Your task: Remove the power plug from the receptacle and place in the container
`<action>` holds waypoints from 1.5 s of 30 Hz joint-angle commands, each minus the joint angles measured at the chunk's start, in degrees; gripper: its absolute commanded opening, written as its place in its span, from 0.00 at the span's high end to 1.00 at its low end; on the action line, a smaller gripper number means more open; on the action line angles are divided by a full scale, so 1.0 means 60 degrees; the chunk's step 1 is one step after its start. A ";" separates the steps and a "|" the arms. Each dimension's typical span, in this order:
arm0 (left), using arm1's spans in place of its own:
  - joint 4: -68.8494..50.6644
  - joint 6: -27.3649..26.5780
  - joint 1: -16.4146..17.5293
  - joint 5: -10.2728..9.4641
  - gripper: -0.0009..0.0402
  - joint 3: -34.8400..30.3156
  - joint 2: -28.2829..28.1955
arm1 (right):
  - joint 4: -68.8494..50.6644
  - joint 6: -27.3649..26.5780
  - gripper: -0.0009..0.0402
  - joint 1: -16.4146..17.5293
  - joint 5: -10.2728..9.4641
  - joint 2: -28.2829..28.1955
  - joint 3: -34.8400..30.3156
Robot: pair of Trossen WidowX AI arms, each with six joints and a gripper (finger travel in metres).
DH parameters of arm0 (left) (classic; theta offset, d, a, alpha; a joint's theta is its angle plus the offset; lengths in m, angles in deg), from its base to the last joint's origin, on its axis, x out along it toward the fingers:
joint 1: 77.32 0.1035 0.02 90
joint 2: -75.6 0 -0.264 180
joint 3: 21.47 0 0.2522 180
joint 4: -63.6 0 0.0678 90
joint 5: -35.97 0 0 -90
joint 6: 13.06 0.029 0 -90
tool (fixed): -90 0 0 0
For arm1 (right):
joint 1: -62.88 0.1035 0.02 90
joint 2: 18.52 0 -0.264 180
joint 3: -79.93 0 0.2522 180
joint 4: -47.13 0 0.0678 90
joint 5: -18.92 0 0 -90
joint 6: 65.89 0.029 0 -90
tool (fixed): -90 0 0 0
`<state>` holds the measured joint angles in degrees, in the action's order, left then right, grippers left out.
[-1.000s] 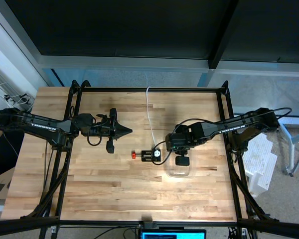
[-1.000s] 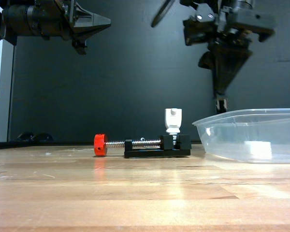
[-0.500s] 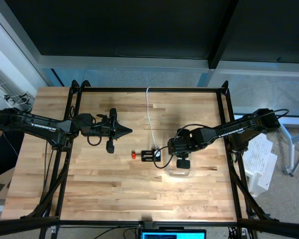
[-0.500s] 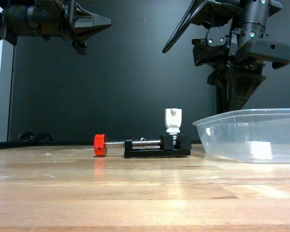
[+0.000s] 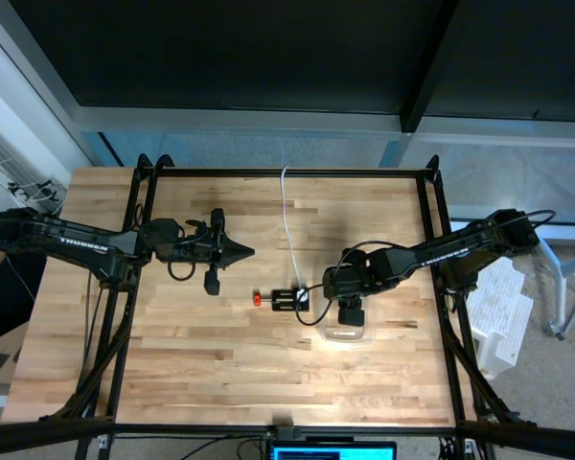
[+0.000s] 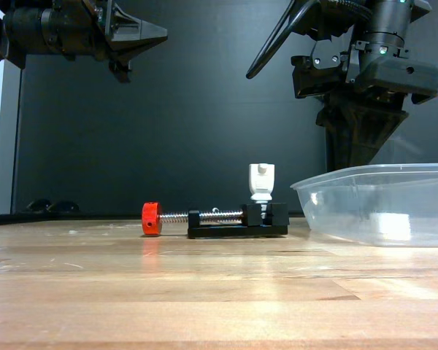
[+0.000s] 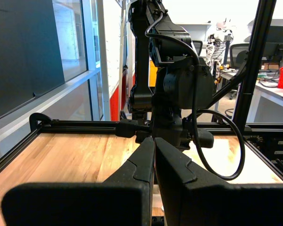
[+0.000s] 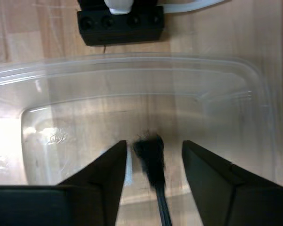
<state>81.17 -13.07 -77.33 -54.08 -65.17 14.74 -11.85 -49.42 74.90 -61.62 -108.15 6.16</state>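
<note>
**Right gripper** [image 8: 153, 144]. Set low over the tub [image 8: 254, 89] and pointed down into it. Fingers [image 8: 104, 174] were spread wide; nothing was gripped.

**Plug** [image 8: 150, 153]. Recorded as a blurred black shape with a thin stem, between the spread fingers and touched by neither, inside the tub's outline. Whether it lay on the tub floor or was dropping could not be told.

**Receptacle** [image 6: 261, 179]. White, upright in the vise [image 6: 238, 221], just beside the tub; the red knob [image 6: 151, 218] was at the end away from the tub. No plug was seen in it. The cable [image 5: 288, 216] was led off toward the far edge of the table [image 5: 220, 374].

**Left gripper** [image 7: 154, 155]. Held high over the table's left half, well apart from the work. Fingers were pressed together, with nothing between them.

**Step.** The release into the tub was judged to be in hand, and the task nearly done. For the next move, the right gripper would need to be lifted straight up, with its fingers kept apart and clear of the rim.

**Writing.** White lettering was noted on the left arm [image 5: 77, 245] and the right arm [image 5: 450, 247], too small to be read. No other labels were found.
</note>
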 commanded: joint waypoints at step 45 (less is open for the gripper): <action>0.0004 0.0000 0.0004 0.0000 0.98 -0.0004 0.0000 | 0.8189 -0.2222 0.98 -0.1847 -0.1585 0.3799 0.2098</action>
<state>81.20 -13.07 -77.33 -54.08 -65.19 14.74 35.32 -62.82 64.19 -71.13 -85.76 17.86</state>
